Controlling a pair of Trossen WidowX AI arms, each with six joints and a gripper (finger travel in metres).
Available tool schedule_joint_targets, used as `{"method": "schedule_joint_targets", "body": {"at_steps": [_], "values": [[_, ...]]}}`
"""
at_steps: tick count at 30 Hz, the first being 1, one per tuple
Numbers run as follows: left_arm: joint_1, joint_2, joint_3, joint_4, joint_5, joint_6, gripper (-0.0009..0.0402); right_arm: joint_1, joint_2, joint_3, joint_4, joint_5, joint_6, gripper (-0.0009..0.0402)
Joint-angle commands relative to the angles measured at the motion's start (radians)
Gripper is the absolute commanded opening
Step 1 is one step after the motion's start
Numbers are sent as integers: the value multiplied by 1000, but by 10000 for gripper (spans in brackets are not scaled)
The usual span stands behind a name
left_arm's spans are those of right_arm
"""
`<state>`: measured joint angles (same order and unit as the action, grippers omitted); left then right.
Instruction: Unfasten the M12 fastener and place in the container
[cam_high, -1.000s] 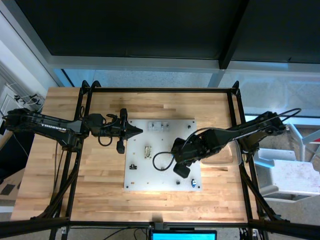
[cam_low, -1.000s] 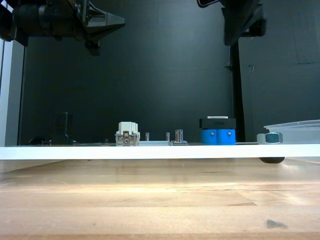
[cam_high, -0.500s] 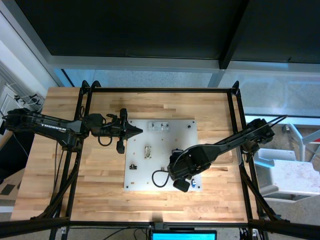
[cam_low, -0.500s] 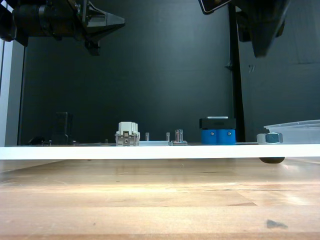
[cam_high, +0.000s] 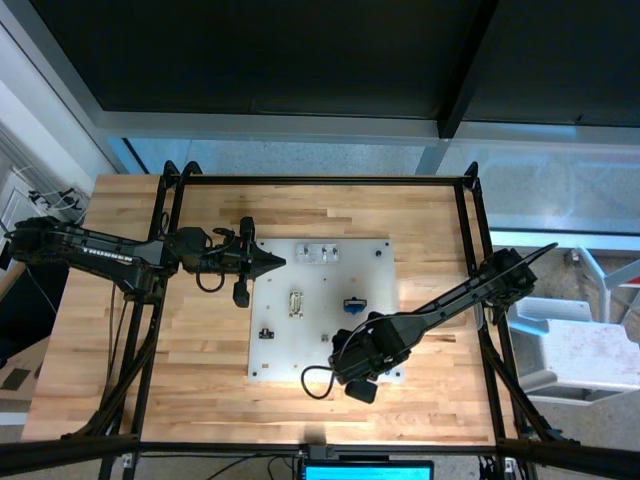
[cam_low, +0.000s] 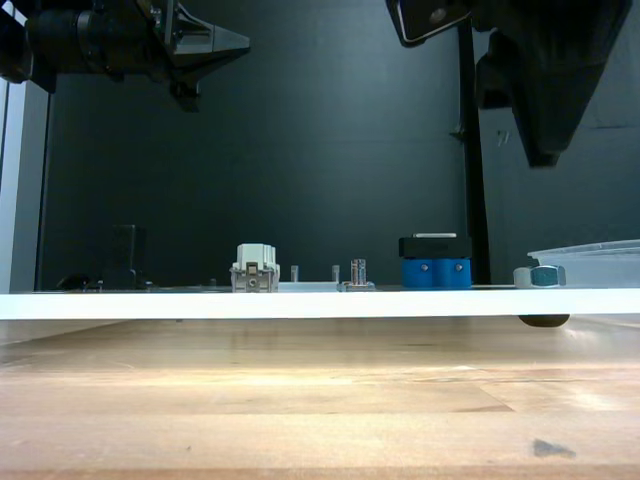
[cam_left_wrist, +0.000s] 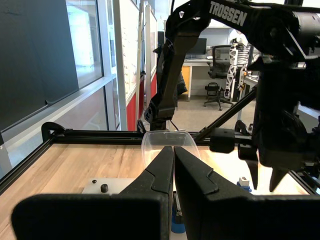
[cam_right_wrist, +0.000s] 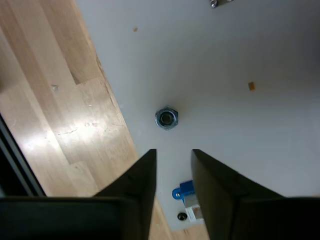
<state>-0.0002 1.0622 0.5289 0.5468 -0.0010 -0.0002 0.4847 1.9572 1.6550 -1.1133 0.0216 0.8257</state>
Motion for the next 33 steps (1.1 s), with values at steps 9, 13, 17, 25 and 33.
{"method": "schedule_joint_targets", "body": {"at_steps": [9, 13, 17, 25, 33], "values": [[0, 0, 0, 0, 0, 0, 0, 7, 76, 13, 10, 5, -11, 190], [0, 0, 0, 0, 0, 0, 0, 7, 80, 11, 15, 15, -24, 189], [0, 0, 0, 1, 0, 0, 0, 6, 98, 20, 17, 16, -30, 188], [0, 0, 0, 0, 0, 0, 0, 6, 129, 22, 24, 40, -62, 188], [0, 0, 0, 0, 0, 0, 0, -2, 129, 8, 27, 47, -61, 188]]}}
